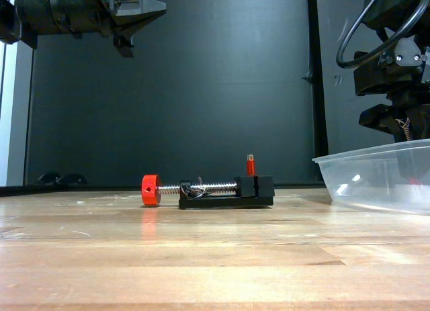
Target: Pick the RCA connector and install on taskboard
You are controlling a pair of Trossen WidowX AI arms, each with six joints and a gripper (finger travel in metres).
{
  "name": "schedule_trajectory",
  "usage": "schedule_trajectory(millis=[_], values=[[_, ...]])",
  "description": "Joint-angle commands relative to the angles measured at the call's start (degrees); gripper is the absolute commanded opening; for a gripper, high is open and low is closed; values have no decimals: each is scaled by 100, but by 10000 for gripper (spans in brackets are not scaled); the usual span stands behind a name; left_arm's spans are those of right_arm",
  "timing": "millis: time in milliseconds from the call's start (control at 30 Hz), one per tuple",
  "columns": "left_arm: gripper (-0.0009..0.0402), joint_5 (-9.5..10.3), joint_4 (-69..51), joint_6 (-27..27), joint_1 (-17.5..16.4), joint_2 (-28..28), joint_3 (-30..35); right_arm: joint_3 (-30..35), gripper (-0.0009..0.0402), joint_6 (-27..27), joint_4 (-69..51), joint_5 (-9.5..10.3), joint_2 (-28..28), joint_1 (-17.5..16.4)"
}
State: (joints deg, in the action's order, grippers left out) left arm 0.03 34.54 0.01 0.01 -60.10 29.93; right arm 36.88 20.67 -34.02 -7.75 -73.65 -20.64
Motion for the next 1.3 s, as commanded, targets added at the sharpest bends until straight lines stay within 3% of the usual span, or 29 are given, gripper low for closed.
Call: schedule_trajectory(millis=[33,733,1300], values=[[0,0,0,0,0,0,2,-2,10,-2,-2,0,0,-2],[0,0,0,0,0,0,2,352,0,-11,-466,28,234,2],[0,0,0,0,0,0,2,1451,0,-15,-1823,20,575,4]])
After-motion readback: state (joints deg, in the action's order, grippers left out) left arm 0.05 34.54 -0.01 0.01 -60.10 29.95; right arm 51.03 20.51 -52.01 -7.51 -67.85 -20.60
